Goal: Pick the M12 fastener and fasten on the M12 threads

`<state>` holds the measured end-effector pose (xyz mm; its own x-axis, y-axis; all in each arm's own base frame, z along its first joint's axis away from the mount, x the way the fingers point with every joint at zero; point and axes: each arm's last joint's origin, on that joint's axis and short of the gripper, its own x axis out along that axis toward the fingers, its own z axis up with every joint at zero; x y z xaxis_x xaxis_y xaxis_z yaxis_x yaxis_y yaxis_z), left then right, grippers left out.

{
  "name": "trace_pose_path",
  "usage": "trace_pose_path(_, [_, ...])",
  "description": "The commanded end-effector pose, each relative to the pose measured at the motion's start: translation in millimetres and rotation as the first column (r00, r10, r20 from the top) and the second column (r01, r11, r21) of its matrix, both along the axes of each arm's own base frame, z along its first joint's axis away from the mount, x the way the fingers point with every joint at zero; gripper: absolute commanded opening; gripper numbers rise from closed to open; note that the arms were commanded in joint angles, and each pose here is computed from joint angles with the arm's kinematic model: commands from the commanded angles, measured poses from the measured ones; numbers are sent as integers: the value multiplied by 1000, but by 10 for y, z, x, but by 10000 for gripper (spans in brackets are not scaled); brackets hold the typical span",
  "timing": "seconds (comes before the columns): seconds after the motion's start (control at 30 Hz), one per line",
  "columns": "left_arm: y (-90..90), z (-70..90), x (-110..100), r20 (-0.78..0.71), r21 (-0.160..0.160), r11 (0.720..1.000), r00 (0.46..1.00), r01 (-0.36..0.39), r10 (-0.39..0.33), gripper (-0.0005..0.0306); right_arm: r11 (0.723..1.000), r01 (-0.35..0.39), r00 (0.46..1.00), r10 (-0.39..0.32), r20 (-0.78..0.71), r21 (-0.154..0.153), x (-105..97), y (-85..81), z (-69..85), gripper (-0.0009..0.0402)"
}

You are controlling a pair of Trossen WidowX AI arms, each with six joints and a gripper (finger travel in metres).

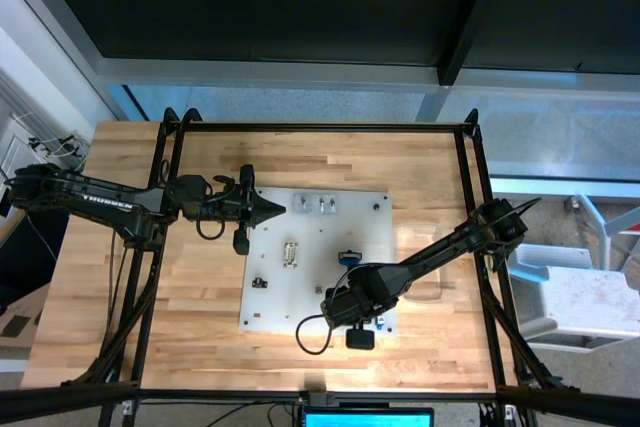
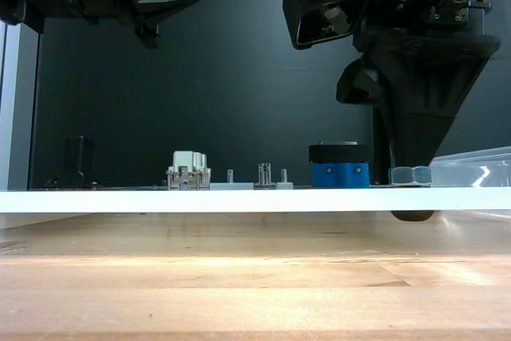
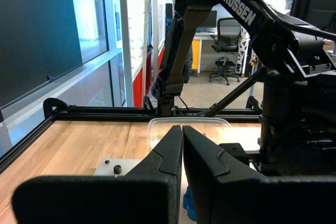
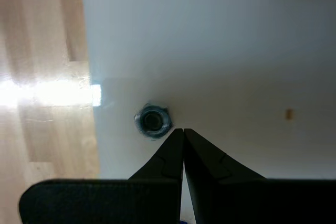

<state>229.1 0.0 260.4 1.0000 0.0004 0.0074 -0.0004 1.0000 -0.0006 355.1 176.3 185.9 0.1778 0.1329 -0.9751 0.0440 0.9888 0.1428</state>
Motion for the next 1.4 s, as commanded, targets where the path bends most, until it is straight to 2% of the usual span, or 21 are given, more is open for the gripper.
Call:
trace_pose_path(0.03, [0, 2, 0, 1, 0, 1000, 1000, 0, 0, 0, 984, -70, 997, 74, -21, 163, 12, 64, 17, 0])
trace_pose_path(0.07, [1, 2, 0, 1, 0, 1000, 1000, 0, 0, 0, 973, -92, 995, 99, -25, 211, 15, 80, 24, 0])
trace_pose_path(0.1, [0, 2, 0, 1, 0, 1000, 1000, 0, 0, 0, 963, -114, 992, 124, -27, 242, 13, 90, 29, 0])
trace_pose_path(0.13, [0, 1, 0, 0, 0, 1000, 1000, 0, 0, 0, 958, -127, 990, 140, -32, 256, 6, 95, 30, 0])
trace_pose_path(0.33, [0, 1, 0, 0, 0, 1000, 1000, 0, 0, 0, 961, -125, 989, 140, -44, 246, -11, 82, 41, 0])
trace_pose_path(0.4, [1, 1, 0, 0, 0, 1000, 1000, 0, 0, 0, 967, -104, 992, 118, -46, 233, -12, 79, 54, 0])
trace_pose_path(0.47, [0, 2, 0, 1, 0, 1000, 1000, 0, 0, 0, 973, -99, 994, 108, -35, 207, -12, 69, 97, 0])
trace_pose_path(0.57, [1, 1, 0, 0, 0, 1000, 1000, 0, 0, 0, 985, -88, 996, 92, -19, 149, -14, 48, 170, 0])
trace_pose_path(0.67, [1, 2, 0, 1, 0, 1000, 1000, 0, 0, 0, 989, -83, 996, 84, -4, 122, -7, 40, 199, 0])
trace_pose_path(0.73, [0, 2, 0, 1, 0, 1000, 1000, 0, 0, 0, 995, -71, 997, 71, 4, 76, -10, 25, 192, 0])
trace_pose_path(0.83, [0, 2, 0, 1, 0, 1000, 1000, 0, 0, 0, 999, -50, 999, 50, 4, -13, -11, -6, 135, 0])
trace_pose_path(0.9, [1, 2, 0, 1, 0, 1000, 1000, 0, 0, 0, 998, -45, 999, 45, -2, -40, -3, -10, 94, 0])
trace_pose_path(0.97, [0, 1, 0, 0, 0, 1000, 1000, 0, 0, 0, 998, -44, 999, 44, -1, -42, 4, -7, 79, 0])
trace_pose_path(1.07, [0, 1, 0, 0, 0, 1000, 1000, 0, 0, 0, 997, -25, 1000, 26, 10, -69, 19, -8, 51, 0])
trace_pose_path(1.4, [1, 1, 0, 0, 0, 1000, 1000, 0, 0, 0, 998, -18, 1000, 20, 24, -60, 31, -2, 45, 0])
